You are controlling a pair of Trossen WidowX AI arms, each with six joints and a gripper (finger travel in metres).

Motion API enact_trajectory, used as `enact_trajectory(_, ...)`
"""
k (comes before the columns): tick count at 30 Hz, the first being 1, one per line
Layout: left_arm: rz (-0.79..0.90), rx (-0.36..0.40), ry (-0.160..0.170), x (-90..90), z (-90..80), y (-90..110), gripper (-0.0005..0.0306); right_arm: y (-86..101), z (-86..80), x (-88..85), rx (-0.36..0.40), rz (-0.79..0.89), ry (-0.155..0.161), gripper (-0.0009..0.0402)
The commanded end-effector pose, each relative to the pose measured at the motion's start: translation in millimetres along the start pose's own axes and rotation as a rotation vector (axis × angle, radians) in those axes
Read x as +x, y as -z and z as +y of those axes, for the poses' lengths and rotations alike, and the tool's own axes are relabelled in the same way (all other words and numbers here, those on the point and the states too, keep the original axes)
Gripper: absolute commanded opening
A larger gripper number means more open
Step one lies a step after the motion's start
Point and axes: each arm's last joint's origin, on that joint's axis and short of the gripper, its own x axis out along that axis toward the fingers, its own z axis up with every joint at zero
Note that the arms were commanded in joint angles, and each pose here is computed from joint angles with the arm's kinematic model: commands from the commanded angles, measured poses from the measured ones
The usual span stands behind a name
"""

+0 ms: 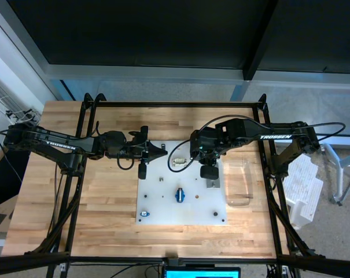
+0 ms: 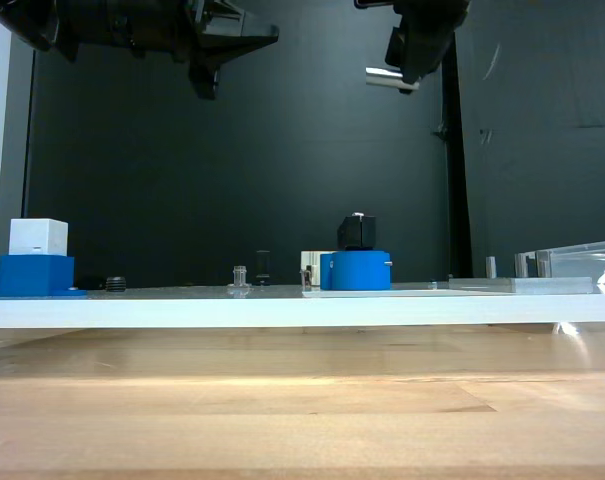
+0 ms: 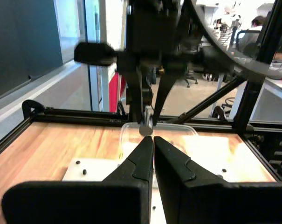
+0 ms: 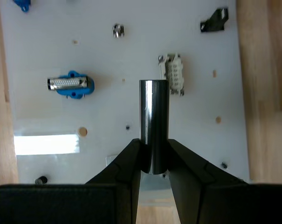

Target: Pick the 16mm cylinder and install on the taskboard

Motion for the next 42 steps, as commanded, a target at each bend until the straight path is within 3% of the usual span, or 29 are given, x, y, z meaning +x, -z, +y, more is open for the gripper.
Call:
enact_trajectory(1,0.014,-0.022,-0.001,1.6,0.3,2.5,0.0002,-5.9,-0.7,-0.8,-0.002,-0.020,0.000,0.0009)
enact_trajectory(6,0.043,-0.063,-0.001,9.4,-0.1,8.5,0.0037,-19.1,1.1,4.2,-0.026,-0.033,-0.001,0.0009)
enact_trajectory(13,0.059,-0.062,-0.001,21.8,-0.9,9.0,0.0134,-36.2,3.5,7.7,-0.025,-0.050,-0.003,0.0009)
enact_trajectory(17,0.072,-0.069,0.063,28.3,-3.1,9.4,0.0181,-38.4,3.8,9.6,-0.023,-0.054,-0.004,0.0009)
enact_trajectory(21,0.092,-0.072,0.063,38.8,-3.5,12.7,0.0206,-39.8,4.1,11.4,-0.021,-0.059,-0.004,0.0009)
enact_trajectory(28,0.098,-0.071,0.062,56.2,-4.3,10.9,0.0204,-39.7,4.3,11.4,-0.020,-0.058,-0.005,0.0009)
enact_trajectory(31,0.088,-0.063,0.031,56.6,-3.5,8.5,0.0195,-39.6,4.1,11.3,-0.016,-0.058,-0.004,0.0009)
enact_trajectory(42,0.087,-0.060,0.033,56.2,-3.5,8.0,0.0154,-39.6,4.2,11.3,-0.014,-0.058,-0.004,0.0009)
